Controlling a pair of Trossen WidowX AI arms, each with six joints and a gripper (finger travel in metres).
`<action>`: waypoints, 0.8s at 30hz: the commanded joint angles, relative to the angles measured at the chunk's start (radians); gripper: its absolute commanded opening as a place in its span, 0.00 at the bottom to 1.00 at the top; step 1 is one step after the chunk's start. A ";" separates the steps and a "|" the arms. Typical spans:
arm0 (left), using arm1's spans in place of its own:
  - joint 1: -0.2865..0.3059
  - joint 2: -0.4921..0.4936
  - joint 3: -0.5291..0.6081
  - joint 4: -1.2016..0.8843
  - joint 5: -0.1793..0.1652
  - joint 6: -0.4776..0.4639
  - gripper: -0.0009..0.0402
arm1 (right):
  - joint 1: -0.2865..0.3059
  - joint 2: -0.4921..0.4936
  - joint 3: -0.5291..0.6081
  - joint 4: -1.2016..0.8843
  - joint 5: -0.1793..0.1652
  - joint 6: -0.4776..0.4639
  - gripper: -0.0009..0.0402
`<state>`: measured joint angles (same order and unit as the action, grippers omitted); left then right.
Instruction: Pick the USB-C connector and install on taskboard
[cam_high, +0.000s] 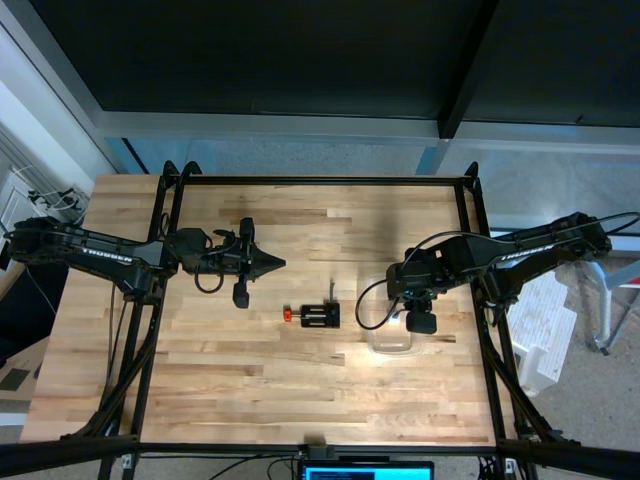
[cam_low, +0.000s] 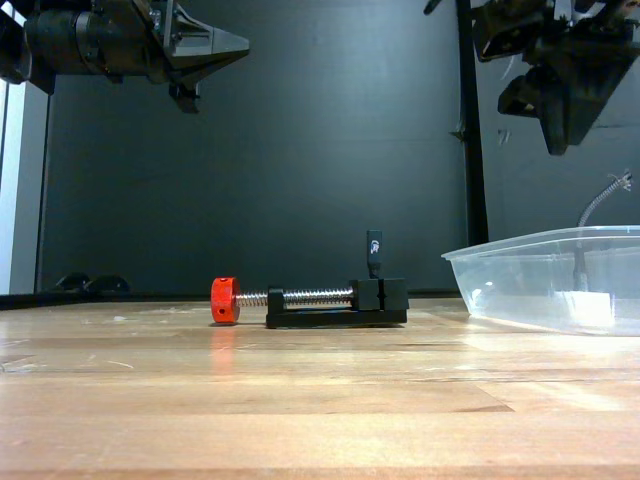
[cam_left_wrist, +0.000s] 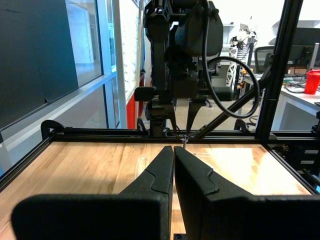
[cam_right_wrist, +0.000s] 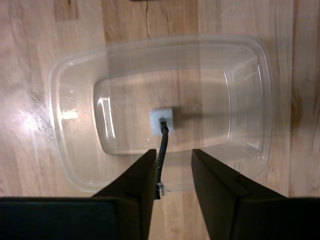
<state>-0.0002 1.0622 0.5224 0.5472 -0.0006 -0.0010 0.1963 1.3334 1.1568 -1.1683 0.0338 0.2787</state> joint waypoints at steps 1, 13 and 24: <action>0.000 0.000 0.000 0.000 0.000 0.000 0.02 | 0.005 0.000 -0.017 0.012 0.002 -0.002 0.34; 0.000 0.000 0.000 0.000 0.000 0.000 0.02 | 0.027 0.050 -0.040 0.036 0.026 -0.005 0.45; 0.000 0.000 0.000 0.000 0.000 0.000 0.02 | 0.037 0.113 -0.047 0.088 0.028 -0.030 0.46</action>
<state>-0.0002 1.0622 0.5228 0.5472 -0.0010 -0.0006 0.2333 1.4429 1.1114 -1.0828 0.0631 0.2481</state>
